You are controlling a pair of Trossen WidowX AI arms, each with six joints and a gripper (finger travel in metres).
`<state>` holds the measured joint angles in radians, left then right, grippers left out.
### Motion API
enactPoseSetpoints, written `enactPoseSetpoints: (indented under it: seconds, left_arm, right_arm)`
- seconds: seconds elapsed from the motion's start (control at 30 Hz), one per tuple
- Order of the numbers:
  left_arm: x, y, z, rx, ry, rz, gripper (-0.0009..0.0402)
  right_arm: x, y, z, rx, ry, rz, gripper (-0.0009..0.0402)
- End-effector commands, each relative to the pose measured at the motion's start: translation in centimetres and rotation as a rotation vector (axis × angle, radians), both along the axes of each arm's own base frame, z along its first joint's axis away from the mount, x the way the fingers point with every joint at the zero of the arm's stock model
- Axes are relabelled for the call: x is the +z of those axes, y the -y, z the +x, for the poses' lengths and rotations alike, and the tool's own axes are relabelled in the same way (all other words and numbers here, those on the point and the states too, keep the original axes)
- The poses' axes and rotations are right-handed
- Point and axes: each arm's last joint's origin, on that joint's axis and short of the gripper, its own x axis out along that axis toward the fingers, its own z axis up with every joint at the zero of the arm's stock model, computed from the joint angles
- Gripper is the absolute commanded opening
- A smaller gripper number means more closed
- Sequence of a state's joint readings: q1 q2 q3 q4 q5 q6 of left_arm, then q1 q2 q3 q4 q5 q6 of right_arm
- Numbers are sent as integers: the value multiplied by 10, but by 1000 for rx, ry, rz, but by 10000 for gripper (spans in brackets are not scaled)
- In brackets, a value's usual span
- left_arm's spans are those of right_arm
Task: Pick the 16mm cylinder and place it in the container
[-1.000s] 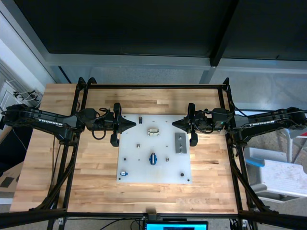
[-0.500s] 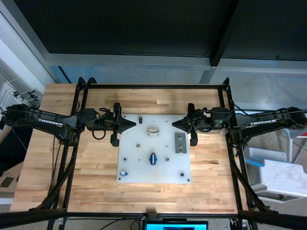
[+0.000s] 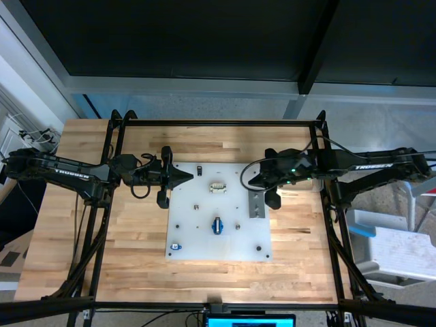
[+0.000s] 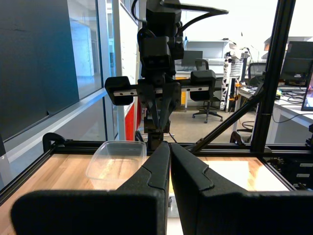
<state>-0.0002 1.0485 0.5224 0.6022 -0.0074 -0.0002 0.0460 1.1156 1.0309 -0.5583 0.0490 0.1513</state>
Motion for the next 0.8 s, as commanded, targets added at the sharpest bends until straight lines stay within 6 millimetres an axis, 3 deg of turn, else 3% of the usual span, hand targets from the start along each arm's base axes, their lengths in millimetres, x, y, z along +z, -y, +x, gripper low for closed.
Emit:
enactPoseSetpoints:
  seconds: [0.03,0.53,0.8]
  left_arm:
    - [0,0,0,0,0,0,0]
    - [0,0,0,0,0,0,0]
    - [0,0,0,0,0,0,0]
  right_arm:
    - [3,-3,9,11,-99,-5,4]
    - [6,-29,58,89,-445,-44,4]
    - [-4,-47,77,140,-552,-69,4]
